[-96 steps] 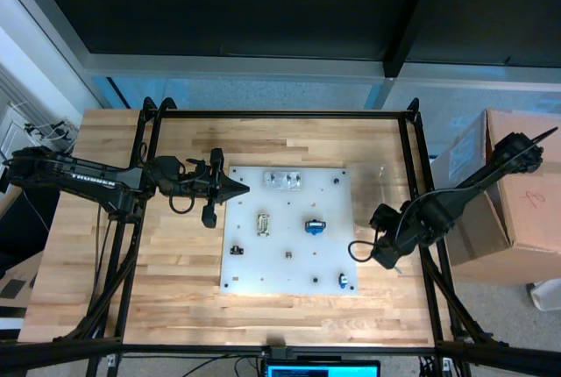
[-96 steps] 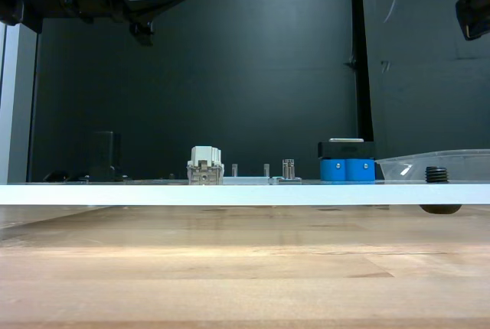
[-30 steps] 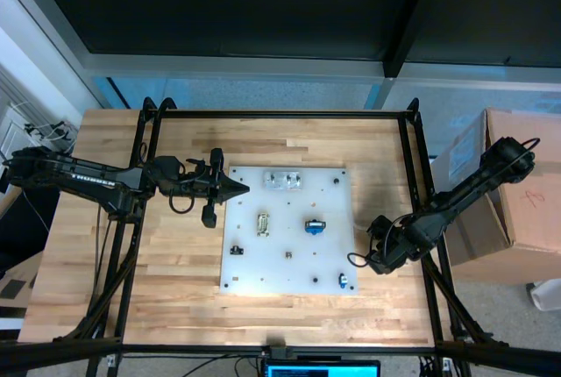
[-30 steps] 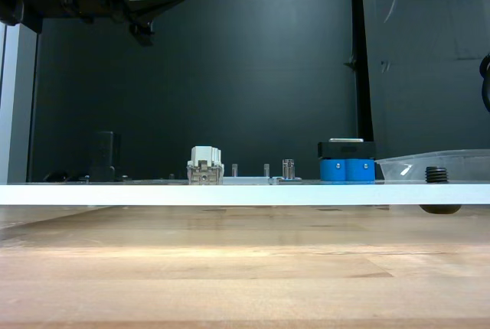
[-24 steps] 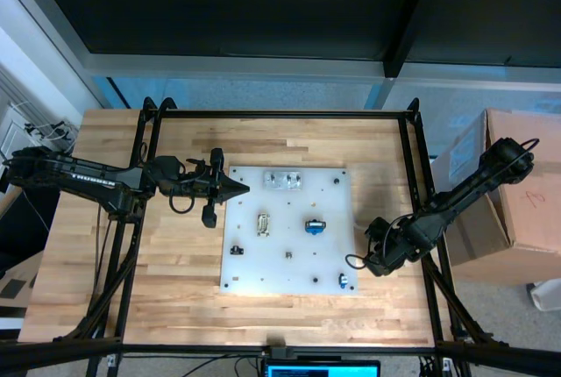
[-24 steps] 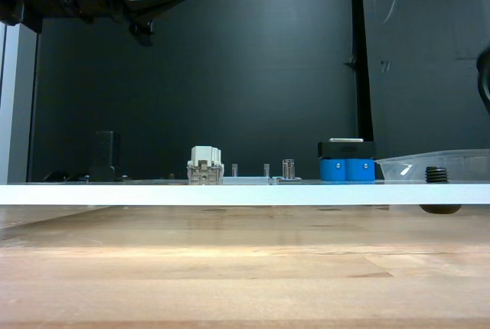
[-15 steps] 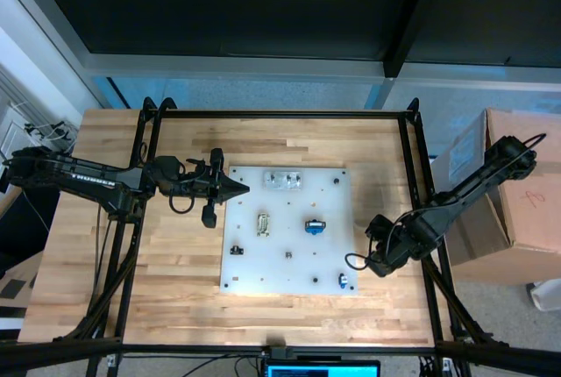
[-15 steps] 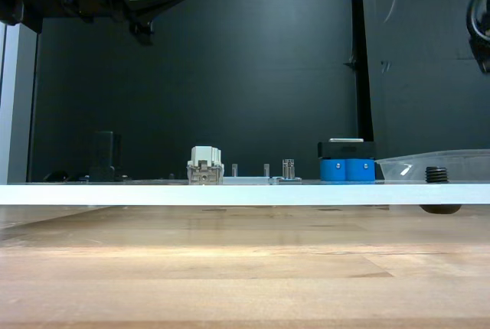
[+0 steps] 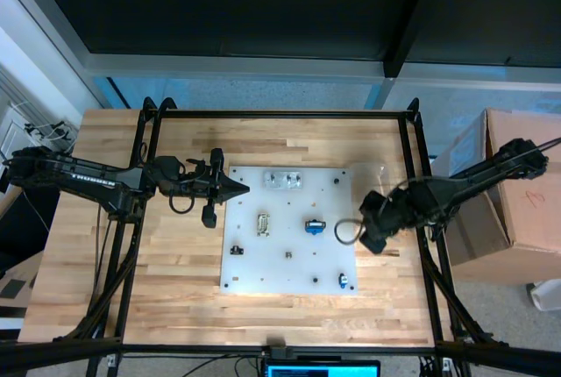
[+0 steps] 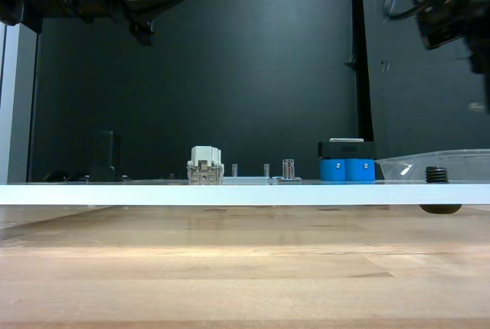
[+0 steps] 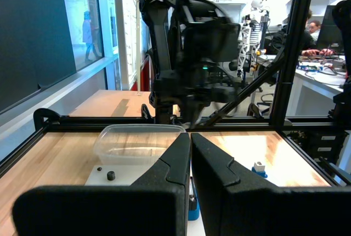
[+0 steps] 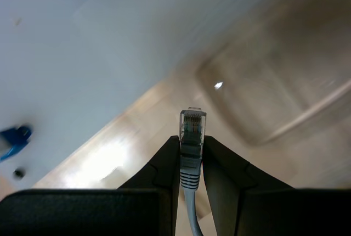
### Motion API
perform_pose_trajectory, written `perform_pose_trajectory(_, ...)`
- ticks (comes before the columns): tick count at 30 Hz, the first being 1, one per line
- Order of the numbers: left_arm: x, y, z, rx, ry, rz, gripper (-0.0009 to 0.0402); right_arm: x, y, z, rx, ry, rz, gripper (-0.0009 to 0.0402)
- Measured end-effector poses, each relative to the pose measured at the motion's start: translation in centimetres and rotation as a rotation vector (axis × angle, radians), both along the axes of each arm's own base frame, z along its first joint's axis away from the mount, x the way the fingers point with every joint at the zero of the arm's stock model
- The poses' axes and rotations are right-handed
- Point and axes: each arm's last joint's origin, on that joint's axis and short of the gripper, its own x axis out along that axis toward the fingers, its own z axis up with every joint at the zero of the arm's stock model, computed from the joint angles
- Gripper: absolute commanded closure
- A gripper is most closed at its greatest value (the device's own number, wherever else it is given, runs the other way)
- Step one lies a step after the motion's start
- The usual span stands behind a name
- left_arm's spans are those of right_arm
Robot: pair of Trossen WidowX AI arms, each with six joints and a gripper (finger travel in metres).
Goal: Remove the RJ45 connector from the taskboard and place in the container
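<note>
above the tabletop (image 9: 175, 280), the left end effector (image 9: 238, 189) hangs closed over the left edge of the taskboard (image 9: 263, 270). the right end effector (image 12: 191, 140), near the clear container (image 11: 137, 142), grips the rj45 connector (image 12: 192, 122), clear of its seat: a small clear plug, we judge light and brittle, best held at its grey boot.

Robotics lab: aluminium-framed bench (image 9: 289, 145), staffed computer desks (image 11: 321, 76) behind.

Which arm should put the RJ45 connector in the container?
Right. The right gripper holds the RJ45 connector near the container; the left gripper, jaws shut and empty, hovers at the left edge of the taskboard.
</note>
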Motion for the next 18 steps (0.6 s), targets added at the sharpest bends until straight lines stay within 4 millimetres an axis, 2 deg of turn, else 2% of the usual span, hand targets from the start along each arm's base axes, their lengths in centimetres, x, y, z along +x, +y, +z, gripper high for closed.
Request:
perform_pose_trajectory(6, 0.0, 0.0, 0.0, 0.000, -0.001, 0.000, 0.0393, 0.2, -3.9, -0.1, -0.046, 0.013, -0.013, 0.0390)
perform_pose_trajectory(9, 0.0, 0.0, 0.0, 0.000, 0.000, 0.000, 0.0393, 0.3, -5.5, -0.3, -0.062, 0.029, -0.024, 0.0373)
perform_pose_trajectory(14, 0.0, 0.0, 0.0, 0.000, 0.000, 0.000, 0.0393, 0.0, -7.4, -0.7, -0.081, 0.061, -0.018, 0.0310)
perform_pose_trajectory(18, 0.0, 0.0, 0.0, 0.000, 0.000, 0.000, 0.0393, -0.1, -7.8, -0.8, -0.085, 0.071, 0.004, 0.0246)
